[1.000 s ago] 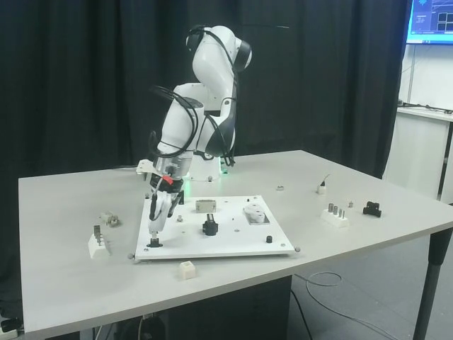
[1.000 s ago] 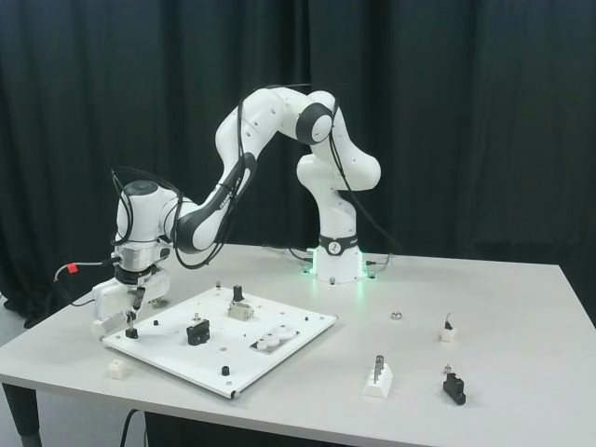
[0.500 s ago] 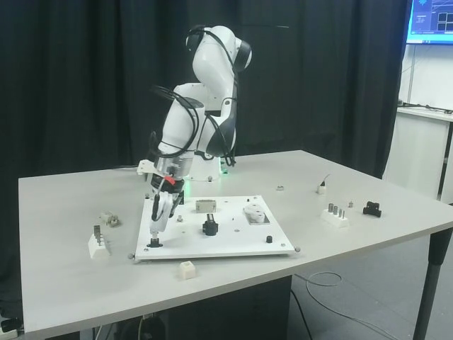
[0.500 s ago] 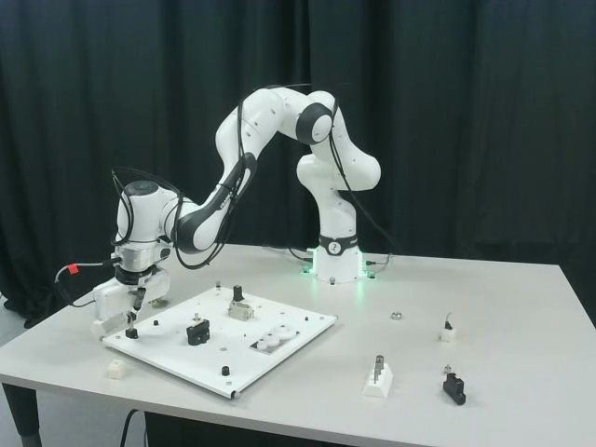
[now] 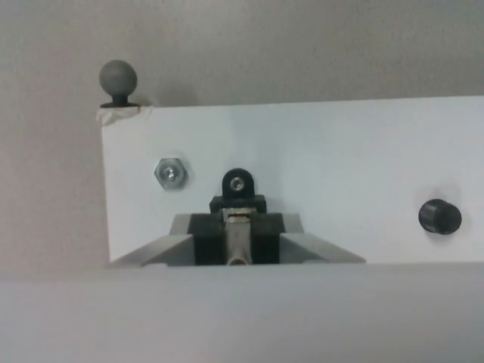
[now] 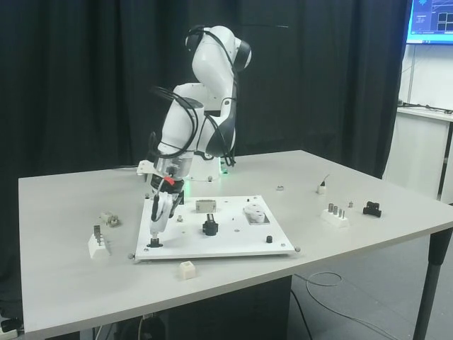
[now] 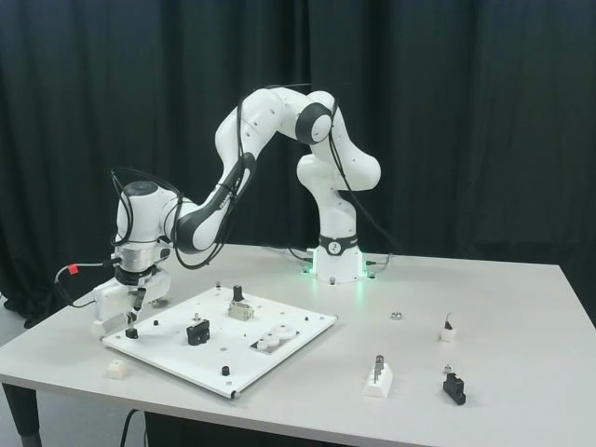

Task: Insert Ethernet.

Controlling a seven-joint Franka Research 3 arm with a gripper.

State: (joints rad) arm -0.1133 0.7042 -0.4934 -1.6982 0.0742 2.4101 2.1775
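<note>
A white board (image 6: 233, 241) (image 7: 279, 358) lies on the grey table. My gripper (image 6: 156, 225) (image 7: 133, 312) hangs over the board's left corner, pointing down. In the wrist view the gripper (image 5: 238, 253) is shut on a narrow grey Ethernet plug (image 5: 238, 240) held between black pads. Just beyond the plug's tip stands a small black socket piece (image 5: 238, 184) (image 6: 152, 244) (image 7: 131, 332) on the board (image 5: 340, 166). Whether the plug touches it is hidden.
Near the socket are a hex nut (image 5: 171, 173), a black knob (image 5: 439, 216) and a grey ball (image 5: 118, 78) at the board's corner. A black clamp (image 6: 209, 227) and grey block (image 6: 205, 205) sit mid-board. A white cube (image 6: 186, 268) and pin holders (image 6: 98, 243) (image 6: 335, 214) lie around.
</note>
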